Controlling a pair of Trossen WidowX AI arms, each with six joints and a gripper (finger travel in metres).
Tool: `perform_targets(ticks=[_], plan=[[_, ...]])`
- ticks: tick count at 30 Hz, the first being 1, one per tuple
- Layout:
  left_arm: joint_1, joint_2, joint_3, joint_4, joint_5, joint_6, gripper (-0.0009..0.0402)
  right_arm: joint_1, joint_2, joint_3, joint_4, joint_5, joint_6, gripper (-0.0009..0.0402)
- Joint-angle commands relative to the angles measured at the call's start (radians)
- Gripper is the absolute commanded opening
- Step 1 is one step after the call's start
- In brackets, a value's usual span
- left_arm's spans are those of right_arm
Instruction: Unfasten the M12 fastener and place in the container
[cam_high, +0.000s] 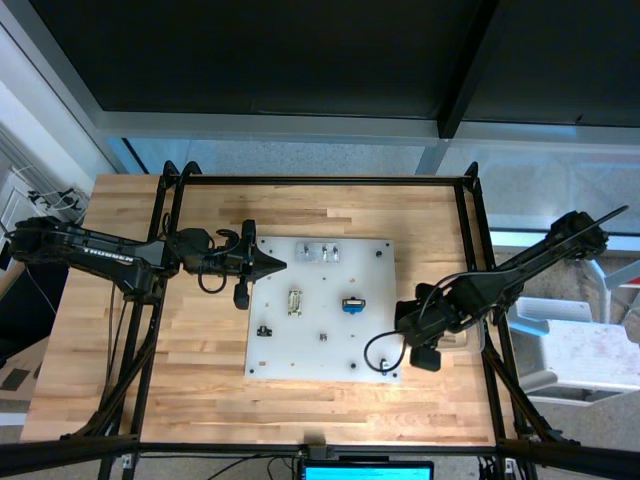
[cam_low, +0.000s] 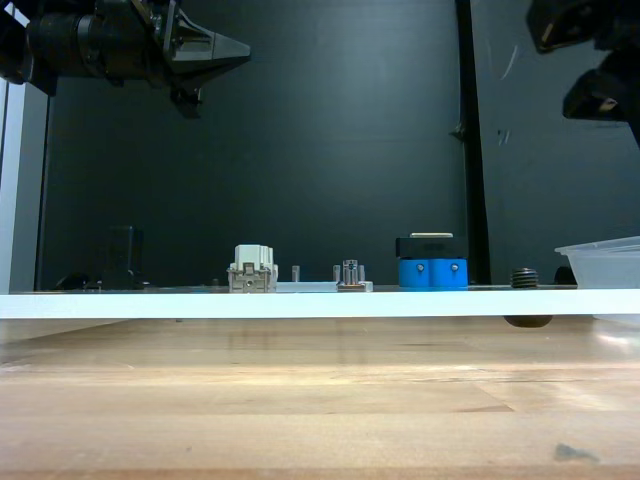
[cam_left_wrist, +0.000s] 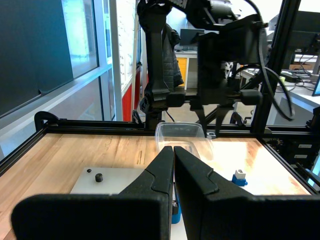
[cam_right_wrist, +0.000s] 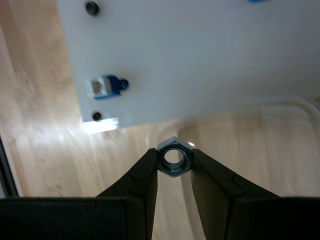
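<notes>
The small silver M12 nut (cam_right_wrist: 174, 161) is pinched between the two fingertips of my right gripper (cam_right_wrist: 174, 156), which is shut on it. That gripper (cam_high: 408, 322) hangs high above the white board's (cam_high: 300, 350) right edge, beside the clear container (cam_high: 474, 346). The container's curved rim (cam_right_wrist: 300, 107) shows just past the nut in the right wrist view. The black stud (cam_low: 524, 278) stands bare with its ribs showing. My left gripper (cam_high: 275, 265) is shut and holds nothing, raised over the board's far left edge.
On the board stand a blue connector (cam_high: 352, 305), a pale multi-pin connector (cam_high: 295, 302) and a clear block (cam_high: 322, 252) at the back. A small blue-tipped part (cam_right_wrist: 102, 86) sits near the board's corner. Black frame rails (cam_high: 478, 260) run along the table's sides.
</notes>
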Motion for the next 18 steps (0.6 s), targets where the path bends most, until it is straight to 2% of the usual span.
perform_targets(ticks=[1,12,18], plan=[[0.0,0.0,0.0,0.0,0.0,0.0,0.0,0.0,-0.055,-0.053,0.0,0.001,0.001,0.0012],[0.0,0.0,0.0,0.0,0.0,0.0,0.0,0.0,-0.205,-0.201,0.0,0.0,0.001,0.0012],[0.0,0.0,0.0,0.0,0.0,0.0,0.0,0.001,-0.244,-0.234,-0.014,0.0,0.0,0.0012]])
